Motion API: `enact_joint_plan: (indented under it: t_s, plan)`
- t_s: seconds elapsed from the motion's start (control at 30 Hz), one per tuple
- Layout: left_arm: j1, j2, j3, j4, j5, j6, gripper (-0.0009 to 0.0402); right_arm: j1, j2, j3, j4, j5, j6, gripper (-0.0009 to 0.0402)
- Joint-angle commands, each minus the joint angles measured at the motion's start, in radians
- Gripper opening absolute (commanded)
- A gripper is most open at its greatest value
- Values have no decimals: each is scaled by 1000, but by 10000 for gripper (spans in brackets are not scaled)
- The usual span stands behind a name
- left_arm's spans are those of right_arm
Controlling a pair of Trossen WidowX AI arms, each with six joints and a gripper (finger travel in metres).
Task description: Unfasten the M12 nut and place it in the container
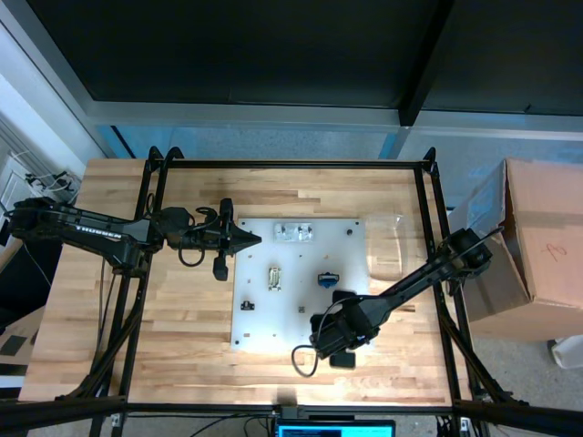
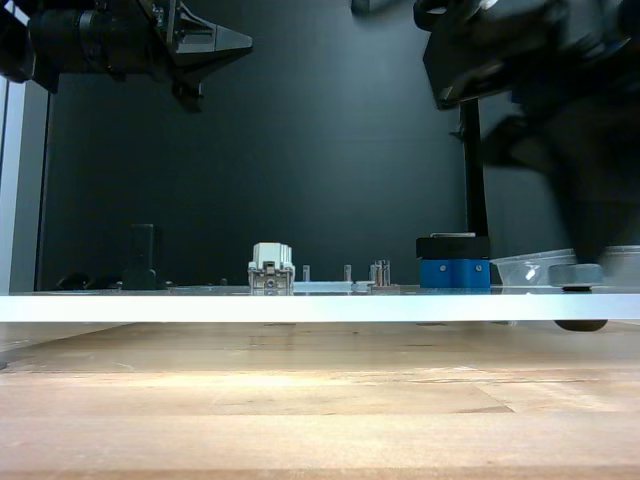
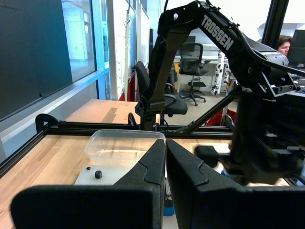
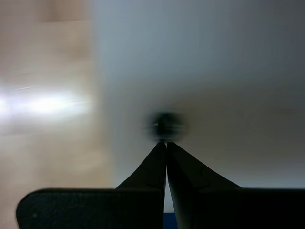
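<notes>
Wooden surface [image 1: 182,346] is topped by white board [image 1: 273,319]. Right gripper [image 4: 166,143] held at board's near right edge, fingers pressed together, empty. Blurred stud [image 4: 165,125] sits just past them; M12 nut's place can't be told. Left gripper [image 1: 255,239] raised over board's far left, fingers closed, empty.

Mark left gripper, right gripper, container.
left gripper [image 3: 165,143]: left wrist view, closed fingertips, above board's [image 1: 273,320] left side.
right gripper [image 4: 166,143]: right wrist view, closed fingertips, over board.
container [image 3: 125,134]: left wrist view, near rim.

Matte black jointed left arm [image 1: 91,232] with white TROSSEN lettering, matching right arm [image 1: 410,282], looped black cables [image 1: 301,360] at the wrists, left gripper [image 3: 165,143] and right gripper [image 4: 166,144] tapering to black wedge fingers [image 3: 147,164]
</notes>
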Motion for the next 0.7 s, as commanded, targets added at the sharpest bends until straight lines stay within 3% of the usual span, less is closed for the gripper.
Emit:
enact_joint_plan:
  t_s: [0.03, 0.13, 0.2, 0.4, 0.47, 0.7]
  plan:
    - [0, 0, 0, 1, 0, 0, 0, -2, -18, 13, -50, 78, 31, 0]
    - [0, 0, 0, 0, 0, 0, 0, -2, -31, 14, -51, 55, 32, 0]
    - [0, 0, 0, 1, 0, 0, 0, -2, -37, 14, -50, 8, 28, 0]
    - [0, 0, 0, 0, 0, 0, 0, -2, -47, 14, -19, -230, -26, 0]
    - [0, 0, 0, 1, 0, 0, 0, -2, -45, 14, -3, -278, -26, 0]
    - [0, 0, 0, 0, 0, 0, 0, -1, -4, 14, 60, -271, -26, 0]
